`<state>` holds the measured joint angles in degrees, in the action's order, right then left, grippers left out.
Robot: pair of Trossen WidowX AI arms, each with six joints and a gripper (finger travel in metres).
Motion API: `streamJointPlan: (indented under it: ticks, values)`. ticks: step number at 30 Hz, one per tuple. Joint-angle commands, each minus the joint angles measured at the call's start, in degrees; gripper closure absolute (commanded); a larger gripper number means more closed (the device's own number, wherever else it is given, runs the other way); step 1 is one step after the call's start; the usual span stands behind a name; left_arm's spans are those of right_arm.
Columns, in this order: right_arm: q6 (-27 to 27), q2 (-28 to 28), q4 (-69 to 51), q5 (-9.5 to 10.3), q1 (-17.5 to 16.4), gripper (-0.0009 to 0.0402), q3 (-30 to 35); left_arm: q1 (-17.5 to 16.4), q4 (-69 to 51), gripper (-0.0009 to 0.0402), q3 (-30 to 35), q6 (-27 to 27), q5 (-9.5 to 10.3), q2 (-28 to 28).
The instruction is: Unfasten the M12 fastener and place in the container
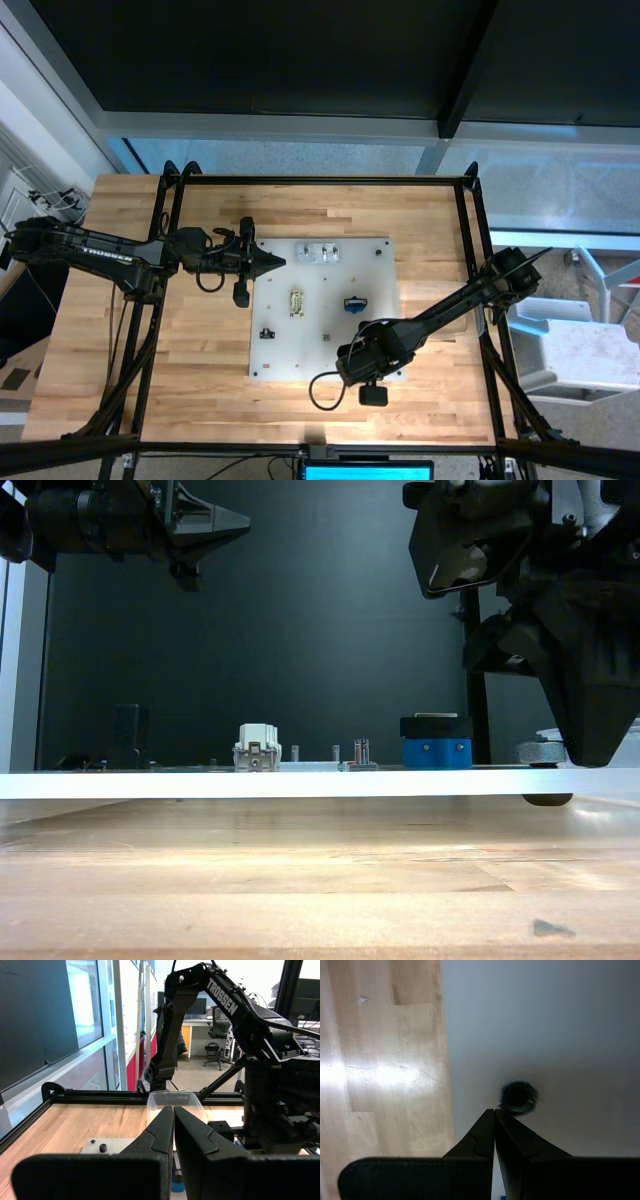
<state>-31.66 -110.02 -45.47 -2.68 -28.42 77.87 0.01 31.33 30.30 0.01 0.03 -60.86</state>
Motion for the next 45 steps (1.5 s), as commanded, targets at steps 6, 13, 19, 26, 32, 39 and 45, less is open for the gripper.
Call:
streamJointPlan:
  ticks: [6, 13, 19, 26, 32, 39, 45]
  values:
    - [-3.7, 0.7, -9.0, -15.26, -0.1, 0.0393, 3.6, 0.0, 0.0, 0.0393, 0.0, 0.0, 0.00, 0.0]
    - [-3.7, 0.7, -8.9, -8.81, -0.1, 0.0393, 3.6, 0.0, 0.0, 0.0393, 0.0, 0.0, 0.00, 0.0]
    - [-3.5, 0.9, -5.9, 1.99, -0.1, 0.0393, 4.4, 0.0, 0.0, 0.0393, 0.0, 0.0, 0.00, 0.0]
    - [-3.8, 0.7, -3.9, 6.78, -0.2, 0.0393, 4.6, 0.0, 0.0, 0.0393, 0.0, 0.0, 0.00, 0.0]
    - [-2.8, 0.0, -1.2, 6.82, -0.2, 0.0393, 3.2, 0.0, 0.0, 0.0393, 0.0, 0.0, 0.00, 0.0]
    - [-2.3, -1.5, 0.7, 6.78, -0.1, 0.0393, 2.6, 0.0, 0.0, 0.0393, 0.0, 0.0, 0.00, 0.0]
    - [-2.5, -1.5, 1.0, 4.72, 0.1, 0.0393, 2.3, 0.0, 0.0, 0.0393, 0.0, 0.0, 0.00, 0.0]
